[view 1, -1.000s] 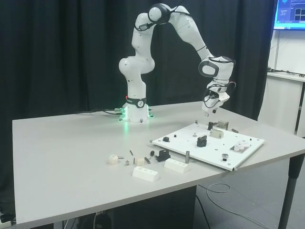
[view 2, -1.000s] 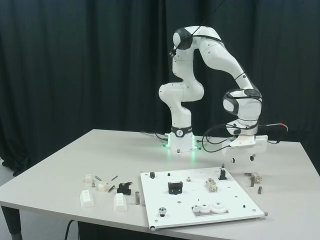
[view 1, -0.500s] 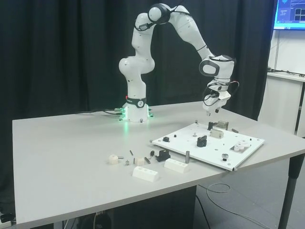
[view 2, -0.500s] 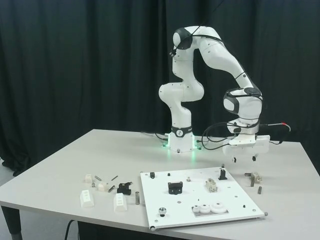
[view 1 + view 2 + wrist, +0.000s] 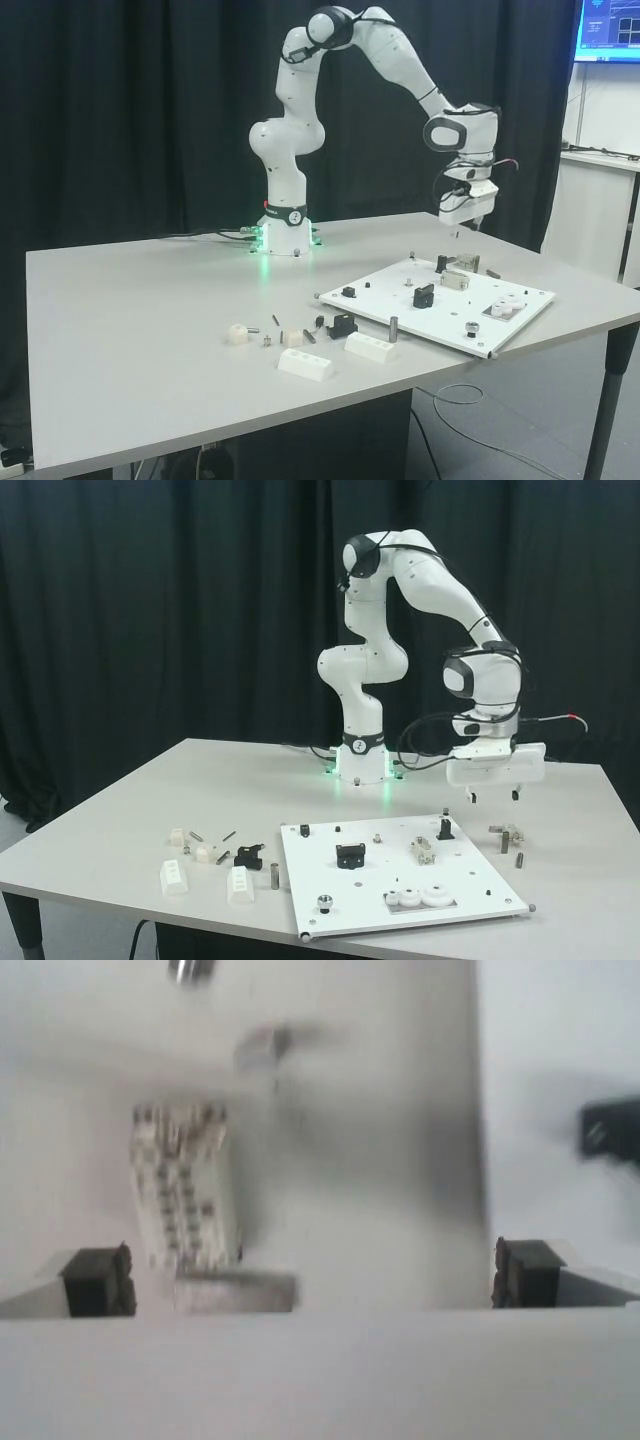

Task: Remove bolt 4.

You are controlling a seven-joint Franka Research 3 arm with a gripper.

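Approach step in hand: end effector (image 5: 494,797) hovers above far edge of white board (image 5: 400,880), fingers spread, empty. Next: descend squarely onto bolt 4, which I cannot single out.

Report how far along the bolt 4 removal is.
Done: nothing that can be confirmed. A small loose pin lies on the grey table beside the white board, but whether it is bolt 4 cannot be told. In hand: nothing; the gripper hangs open and empty above the board's far edge. Left: descend, grip the bolt, take it out.
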